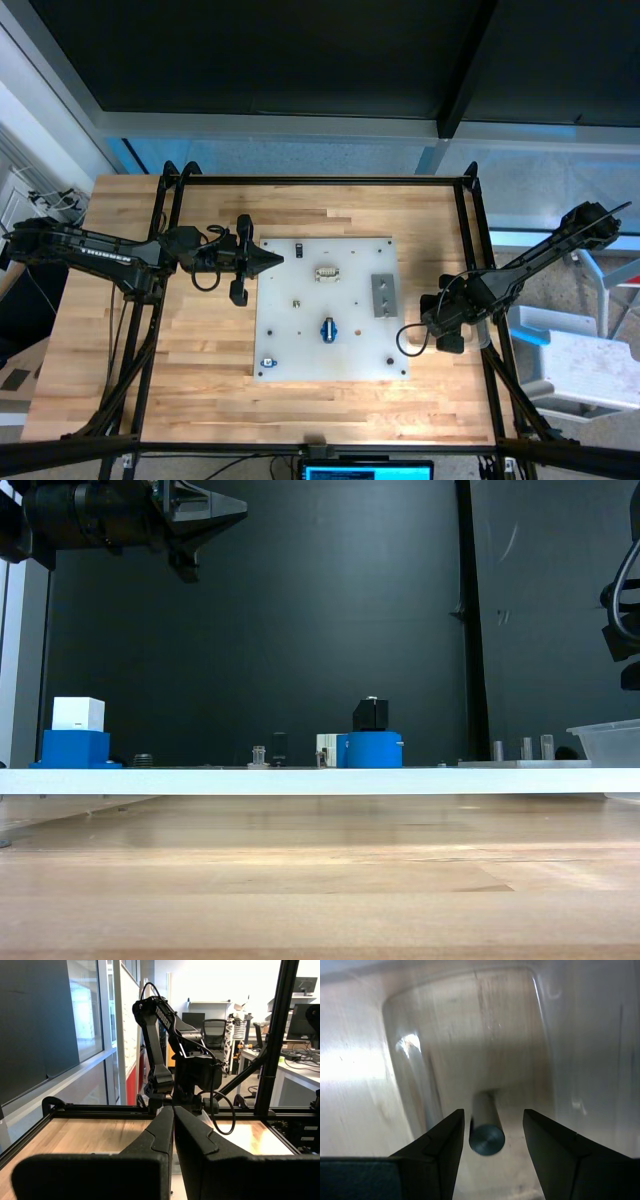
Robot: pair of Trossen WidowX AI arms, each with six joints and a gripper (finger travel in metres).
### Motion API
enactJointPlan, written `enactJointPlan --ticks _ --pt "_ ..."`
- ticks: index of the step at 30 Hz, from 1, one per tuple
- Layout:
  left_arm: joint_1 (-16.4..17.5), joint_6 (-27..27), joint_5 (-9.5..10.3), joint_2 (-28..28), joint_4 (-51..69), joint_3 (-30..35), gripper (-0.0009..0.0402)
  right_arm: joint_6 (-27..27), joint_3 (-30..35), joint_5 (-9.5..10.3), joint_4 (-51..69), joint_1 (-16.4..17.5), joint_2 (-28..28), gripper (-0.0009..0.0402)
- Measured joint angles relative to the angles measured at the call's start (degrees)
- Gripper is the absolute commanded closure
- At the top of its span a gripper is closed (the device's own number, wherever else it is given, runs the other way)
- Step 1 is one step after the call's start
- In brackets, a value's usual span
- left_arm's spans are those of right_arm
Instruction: Pick the 16mm cylinder and place it in the taskboard
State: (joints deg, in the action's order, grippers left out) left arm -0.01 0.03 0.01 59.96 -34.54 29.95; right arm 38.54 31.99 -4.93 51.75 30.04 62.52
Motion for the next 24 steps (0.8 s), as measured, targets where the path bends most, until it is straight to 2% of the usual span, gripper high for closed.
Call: enactJointPlan --ticks 24 --pt "0.0 0.0 0.0 0.0 -0.02 0.0 0.0393 -0.02 -0.07 0.48 -0.15 0.0 0.0 0.0326"
